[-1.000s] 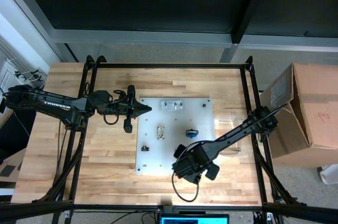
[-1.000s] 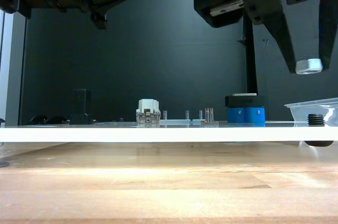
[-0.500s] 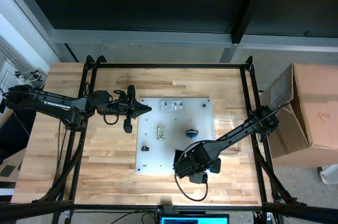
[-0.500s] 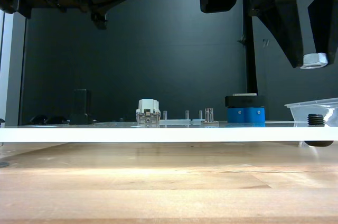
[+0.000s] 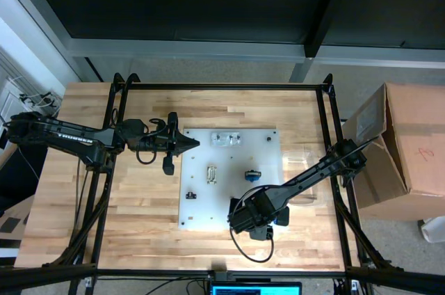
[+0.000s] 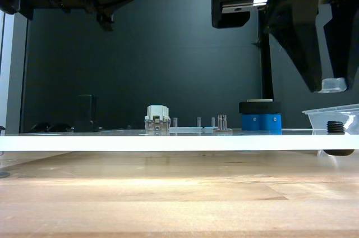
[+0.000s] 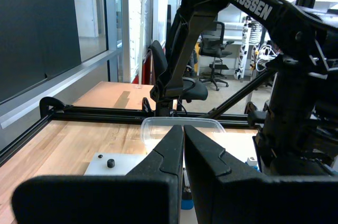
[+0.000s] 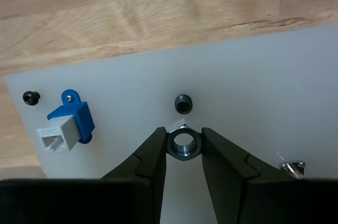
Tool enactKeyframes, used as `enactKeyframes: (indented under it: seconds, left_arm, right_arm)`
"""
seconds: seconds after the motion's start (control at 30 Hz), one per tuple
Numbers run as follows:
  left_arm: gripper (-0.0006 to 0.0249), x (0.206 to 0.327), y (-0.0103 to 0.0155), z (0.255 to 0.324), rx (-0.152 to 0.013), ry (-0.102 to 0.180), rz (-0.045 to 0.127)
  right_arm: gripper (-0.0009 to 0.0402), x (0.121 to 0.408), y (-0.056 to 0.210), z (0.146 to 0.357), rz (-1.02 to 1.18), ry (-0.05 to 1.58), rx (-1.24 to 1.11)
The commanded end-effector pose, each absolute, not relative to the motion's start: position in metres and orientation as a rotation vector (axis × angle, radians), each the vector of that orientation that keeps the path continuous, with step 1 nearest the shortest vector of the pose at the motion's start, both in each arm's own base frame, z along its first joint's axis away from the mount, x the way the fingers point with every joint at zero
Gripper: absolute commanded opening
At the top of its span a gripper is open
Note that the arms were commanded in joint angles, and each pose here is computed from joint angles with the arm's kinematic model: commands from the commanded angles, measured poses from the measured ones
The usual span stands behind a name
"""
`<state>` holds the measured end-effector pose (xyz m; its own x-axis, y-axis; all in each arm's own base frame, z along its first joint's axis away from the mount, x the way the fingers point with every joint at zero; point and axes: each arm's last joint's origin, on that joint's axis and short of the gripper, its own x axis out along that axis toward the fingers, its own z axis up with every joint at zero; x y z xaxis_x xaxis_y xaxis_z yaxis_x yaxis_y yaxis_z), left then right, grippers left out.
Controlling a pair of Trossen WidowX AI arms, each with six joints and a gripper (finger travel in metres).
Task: Pick the M12 nut and place it on its threads and fasten
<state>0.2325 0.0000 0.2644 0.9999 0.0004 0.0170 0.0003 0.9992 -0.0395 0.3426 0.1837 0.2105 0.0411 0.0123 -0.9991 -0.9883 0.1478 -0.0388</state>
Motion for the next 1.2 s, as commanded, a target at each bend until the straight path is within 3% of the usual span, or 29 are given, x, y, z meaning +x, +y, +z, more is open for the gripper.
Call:
enactKeyframes:
  seconds: [0.03, 1.2]
  left_arm:
    - [0.0, 0.233, 0.0, 0.2644, -0.039, -0.017, 0.0]
    - [0.0, 0.233, 0.0, 0.2644, -0.039, -0.017, 0.0]
  right_arm:
    - [0.0009, 0.344, 0.185, 0.207, 1.08, 1.239, -1.108]
    - [0.0009, 0.346, 0.186, 0.182, 1.075, 1.238, -1.102]
